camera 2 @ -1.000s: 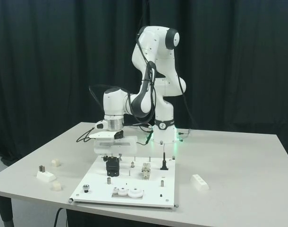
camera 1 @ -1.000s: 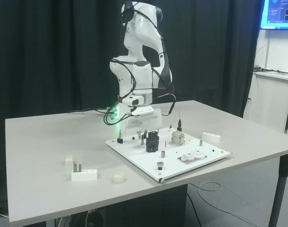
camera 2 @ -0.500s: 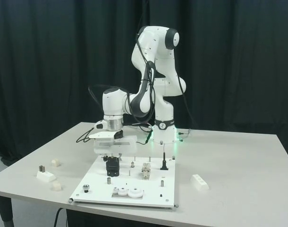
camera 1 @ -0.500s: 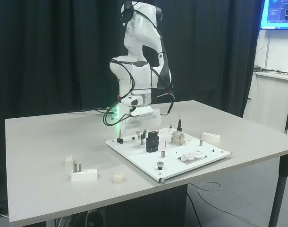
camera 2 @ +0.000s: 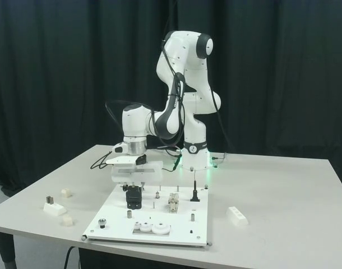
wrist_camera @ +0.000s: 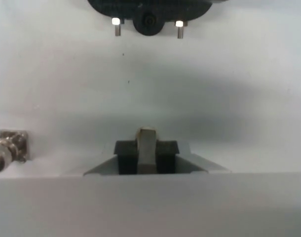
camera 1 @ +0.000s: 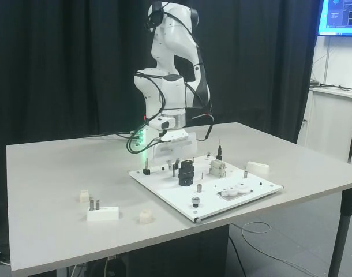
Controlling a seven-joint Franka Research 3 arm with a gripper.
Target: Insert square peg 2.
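Note:
In the wrist view a short grey square peg (wrist_camera: 146, 147) stands upright between two black fingertips (wrist_camera: 124, 157), with my gripper (wrist_camera: 146, 154) shut on it. Below it lies the bare surface of the white board (wrist_camera: 214, 89). The black fixture (wrist_camera: 149, 10) with two bright screws lies a little way off on the board. In the room views my gripper (camera 1: 173, 157) (camera 2: 135, 181) hangs low over the board (camera 1: 164, 180) (camera 2: 176, 224), just behind the black fixture (camera 1: 186, 173) (camera 2: 133, 198). The peg itself is too small to make out there.
On the board stand a metal connector (wrist_camera: 7, 148) (camera 1: 216, 167), a thin black upright pin (camera 1: 219, 151) (camera 2: 194, 193), several short posts and white gears (camera 1: 236, 189) (camera 2: 151, 227). Off the board lie a white holder with two pegs (camera 1: 103, 213) (camera 2: 53, 207), small white cubes (camera 1: 145, 216) and a white block (camera 1: 257, 167).
The gripper has shifted very slightly upward over the board and stays shut on the peg. Nothing else has moved.

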